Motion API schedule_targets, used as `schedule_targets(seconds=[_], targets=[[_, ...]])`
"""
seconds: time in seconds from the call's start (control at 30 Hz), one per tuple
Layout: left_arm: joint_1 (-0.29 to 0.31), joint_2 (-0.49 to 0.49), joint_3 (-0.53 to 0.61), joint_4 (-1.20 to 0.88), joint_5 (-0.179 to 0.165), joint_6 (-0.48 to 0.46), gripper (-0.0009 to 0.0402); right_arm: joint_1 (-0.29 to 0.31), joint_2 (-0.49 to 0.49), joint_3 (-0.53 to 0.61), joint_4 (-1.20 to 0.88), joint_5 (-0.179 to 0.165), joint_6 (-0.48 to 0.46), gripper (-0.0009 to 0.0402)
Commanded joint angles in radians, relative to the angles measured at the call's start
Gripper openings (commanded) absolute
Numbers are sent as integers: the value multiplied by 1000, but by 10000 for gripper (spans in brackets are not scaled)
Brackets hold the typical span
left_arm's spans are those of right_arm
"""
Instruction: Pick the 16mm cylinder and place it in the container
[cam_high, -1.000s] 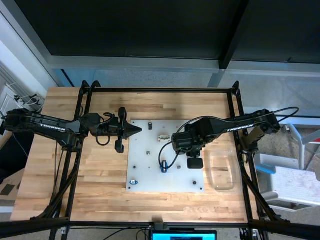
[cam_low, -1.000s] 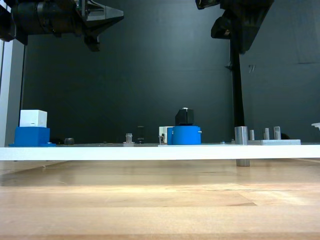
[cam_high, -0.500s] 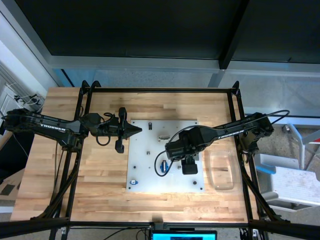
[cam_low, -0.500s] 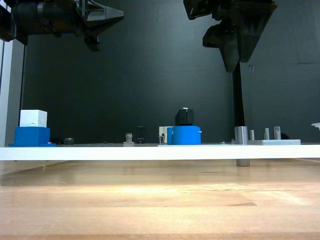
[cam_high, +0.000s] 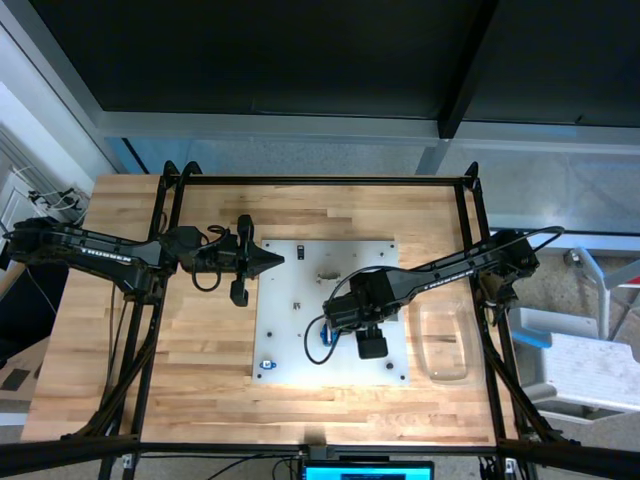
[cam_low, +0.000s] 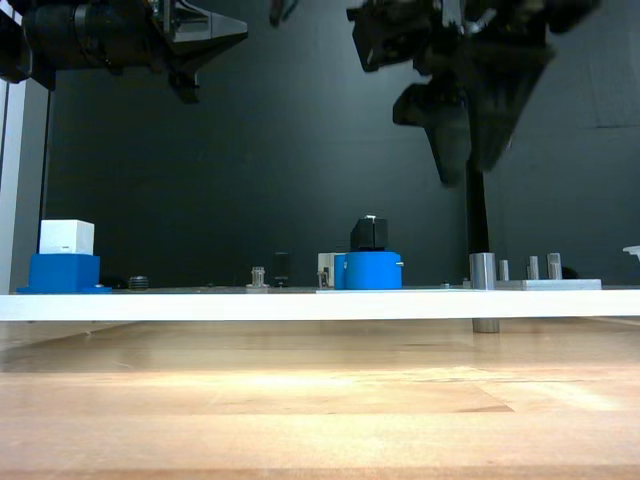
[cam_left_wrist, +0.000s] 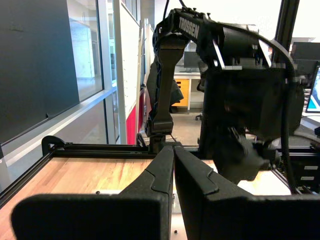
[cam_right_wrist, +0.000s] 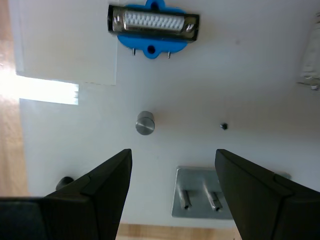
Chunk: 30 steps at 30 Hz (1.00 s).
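Wooden table (cam_high: 200, 350): right tool (cam_right_wrist: 173, 152) open, empty above 16mm cylinder (cam_right_wrist: 145, 123); left tool (cam_left_wrist: 173, 150) closed beside board (cam_high: 285, 340).

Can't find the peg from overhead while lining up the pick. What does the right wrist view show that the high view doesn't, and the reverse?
Only the right wrist view: the 16mm cylinder standing on the board beyond the right gripper, jaws open, plus a grey block with pins and a blue connector.
Only the high view: the container right of the board, and the left gripper, jaws shut, parked at the board's left edge.
Both: the white board beneath the right gripper.
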Motion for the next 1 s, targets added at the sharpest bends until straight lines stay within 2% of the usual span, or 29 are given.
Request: schedule_targets(seconds=[0.03,0.7,1.0], targets=[[0,0,0,0,0,0,0,11,0,-38,48,-1,10,232],[0,0,0,0,0,0,0,18,49,-82,151,-4,19,232],[0,0,0,0,0,0,0,25,49,-136,213,-9,29,232]])
